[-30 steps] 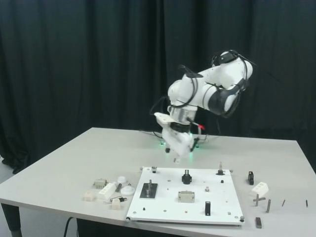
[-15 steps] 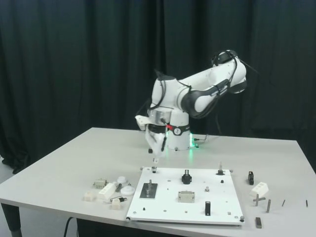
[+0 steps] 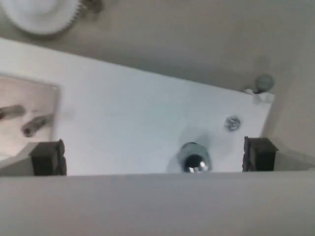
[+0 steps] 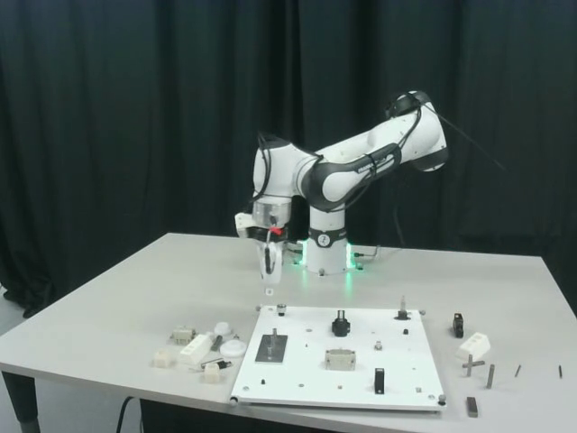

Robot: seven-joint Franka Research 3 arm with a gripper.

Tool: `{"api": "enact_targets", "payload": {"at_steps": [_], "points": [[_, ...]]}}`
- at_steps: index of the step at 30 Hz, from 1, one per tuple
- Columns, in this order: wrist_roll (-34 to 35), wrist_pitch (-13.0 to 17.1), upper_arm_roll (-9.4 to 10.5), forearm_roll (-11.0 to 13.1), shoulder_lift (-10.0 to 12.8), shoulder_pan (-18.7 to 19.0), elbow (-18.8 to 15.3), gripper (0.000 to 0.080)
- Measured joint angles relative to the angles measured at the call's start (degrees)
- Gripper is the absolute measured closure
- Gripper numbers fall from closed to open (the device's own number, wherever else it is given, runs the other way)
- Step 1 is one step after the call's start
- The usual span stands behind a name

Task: Remove bolt 4.

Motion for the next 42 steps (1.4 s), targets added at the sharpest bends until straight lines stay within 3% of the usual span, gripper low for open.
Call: {"api": "enact_targets", "payload": {"at_steps": [10,15,25,42], "points": [[-2.1,-3.3,-0.31,0.1,-0.3,0.1,-2.8,0.0003],[-3.6,-4.5,-0.27,1.5,-0.8,0.2,-3.5,0.0003],[-5.4,-4.9,0.80,4.5,-1.6,0.5,-4.0,0.0003],[-6.0,-4.1,3.31,6.2,-2.7,1.2,-4.0,0.0003]]}}
